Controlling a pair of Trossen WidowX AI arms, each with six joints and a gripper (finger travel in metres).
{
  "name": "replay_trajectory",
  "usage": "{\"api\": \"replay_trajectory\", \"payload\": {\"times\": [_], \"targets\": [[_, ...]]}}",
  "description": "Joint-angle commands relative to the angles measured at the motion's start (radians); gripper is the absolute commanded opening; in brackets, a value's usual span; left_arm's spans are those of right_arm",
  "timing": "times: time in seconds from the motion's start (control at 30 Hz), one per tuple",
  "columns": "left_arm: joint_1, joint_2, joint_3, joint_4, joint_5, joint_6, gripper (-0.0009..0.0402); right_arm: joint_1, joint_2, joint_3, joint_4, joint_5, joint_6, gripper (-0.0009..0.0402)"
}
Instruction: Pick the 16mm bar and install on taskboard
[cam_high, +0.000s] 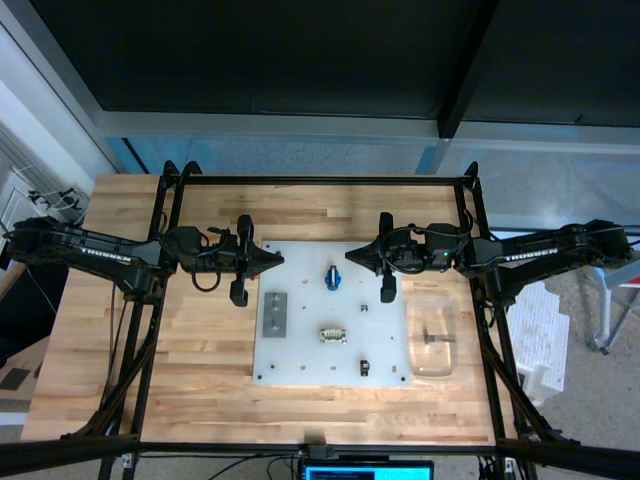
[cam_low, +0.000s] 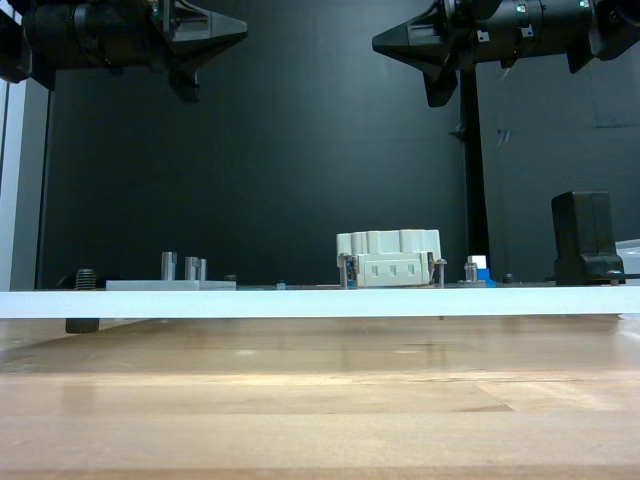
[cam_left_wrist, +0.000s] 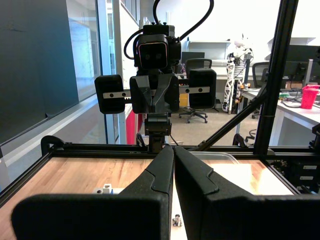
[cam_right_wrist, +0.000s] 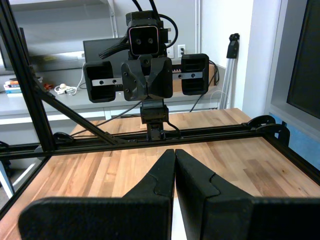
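The taskboard (cam_high: 300, 355) is a white square panel in the middle of the table, carrying a grey block (cam_high: 274, 313), a blue part (cam_high: 332, 277) and a silver connector (cam_high: 333, 335). The 16mm bar (cam_high: 434, 339) shows as a small dark rod lying in the clear tray (cam_high: 416, 358) to the right of the board. My left gripper (cam_high: 276, 258) hovers high over the board's far left edge, fingers shut and empty. My right gripper (cam_high: 351, 256) faces it from the right, also shut and empty, well back from the tray.
The two grippers point at each other with a gap of about a hand's width above the board. A black fitting (cam_low: 582, 238) stands tall at the board's near right. Black frame rails (cam_high: 320, 181) run around the wooden tabletop (cam_high: 150, 370).
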Motion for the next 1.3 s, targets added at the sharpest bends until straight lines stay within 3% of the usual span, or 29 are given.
{"api": "replay_trajectory", "payload": {"times": [0.03, 0.47, 0.67, 1.3], "targets": [[0.000, 0.000, 0.000, 0.000, 0.000, 0.000, 0.0000, 0.000, 0.000, 0.000, 0.066, -0.053, -0.019, 0.0000], [0.000, 0.000, 0.000, 0.000, 0.000, 0.000, 0.0000, 0.000, 0.000, 0.000, 0.066, -0.053, -0.016, 0.0000], [0.000, 0.000, 0.000, 0.000, 0.000, 0.000, 0.0000, 0.000, -0.009, 0.001, 0.038, -0.045, 0.039, 0.0000], [0.000, 0.000, 0.000, 0.000, 0.000, 0.000, 0.0000, 0.036, -0.013, 0.382, -0.983, -0.045, 0.050, 0.0000]]}}
